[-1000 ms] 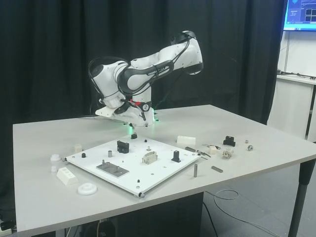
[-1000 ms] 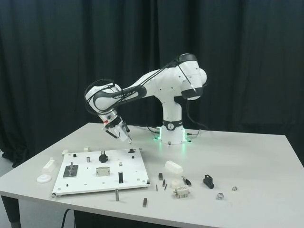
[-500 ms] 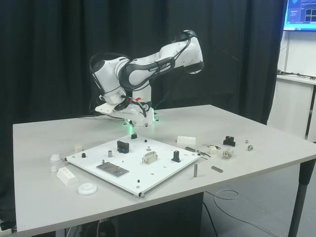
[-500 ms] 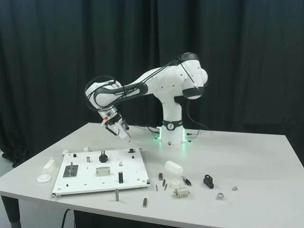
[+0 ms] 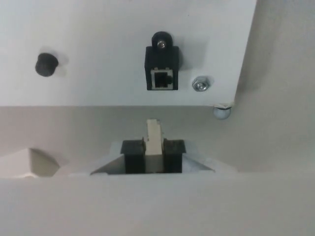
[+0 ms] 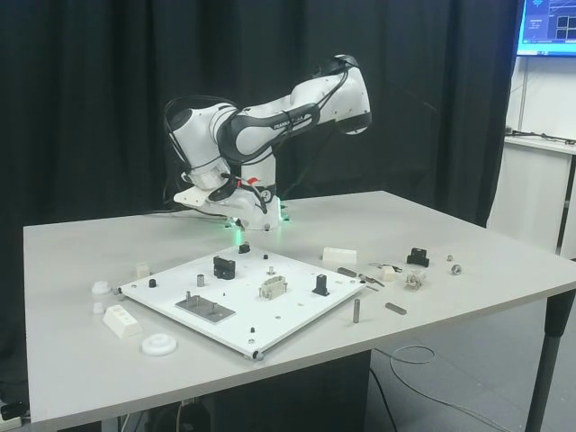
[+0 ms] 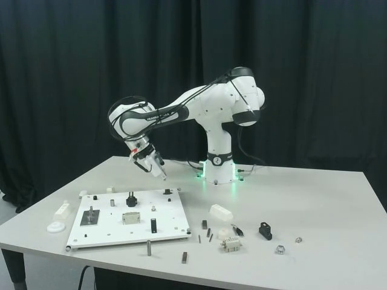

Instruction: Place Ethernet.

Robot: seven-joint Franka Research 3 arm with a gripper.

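white arm (image 7: 199,106) bent low, gripper (image 7: 162,176) clamped, tilted downward.

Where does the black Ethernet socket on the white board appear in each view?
Wrist view: Ethernet socket, ahead of the plug held in the tool.
First room view: at the board's far edge.
Second room view: far edge.
Shared landmark: white board, below the tool.

A robotics lab: a white arm (image 7: 199,109) bolted to a grey table (image 7: 326,205), black curtains (image 7: 314,72) all round, a white test board (image 6: 243,301) with small parts, and a monitor (image 6: 546,27) in the corner
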